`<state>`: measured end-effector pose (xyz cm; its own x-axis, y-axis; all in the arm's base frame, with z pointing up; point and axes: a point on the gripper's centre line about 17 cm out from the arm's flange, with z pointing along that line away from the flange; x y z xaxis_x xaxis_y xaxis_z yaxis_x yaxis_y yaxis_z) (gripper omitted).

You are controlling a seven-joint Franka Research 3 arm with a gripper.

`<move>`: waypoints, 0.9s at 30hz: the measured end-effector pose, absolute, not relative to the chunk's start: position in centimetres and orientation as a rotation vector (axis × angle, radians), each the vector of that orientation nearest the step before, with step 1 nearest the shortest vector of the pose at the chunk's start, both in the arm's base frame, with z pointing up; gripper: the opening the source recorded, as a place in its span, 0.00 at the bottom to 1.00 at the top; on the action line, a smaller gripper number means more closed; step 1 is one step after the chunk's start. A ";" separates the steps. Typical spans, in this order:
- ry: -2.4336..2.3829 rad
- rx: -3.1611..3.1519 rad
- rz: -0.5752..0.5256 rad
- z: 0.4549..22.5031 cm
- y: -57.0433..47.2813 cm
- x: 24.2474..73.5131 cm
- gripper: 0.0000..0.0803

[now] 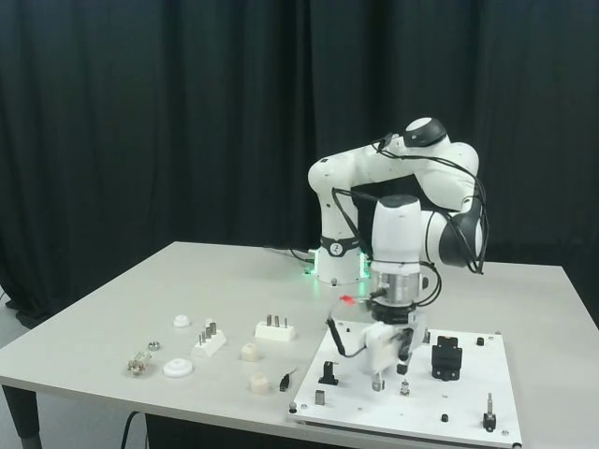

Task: Insert BNC.

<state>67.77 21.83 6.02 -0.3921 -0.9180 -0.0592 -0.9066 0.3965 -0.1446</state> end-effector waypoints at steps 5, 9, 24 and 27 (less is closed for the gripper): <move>2.503 -1.653 -0.153 7.7 21.1 68.4 0.99; 2.497 -1.662 -0.157 8.8 20.8 68.5 0.99; 2.454 -1.758 -0.174 10.2 20.7 68.8 1.00; 2.453 -1.771 -0.180 10.2 20.7 68.8 1.00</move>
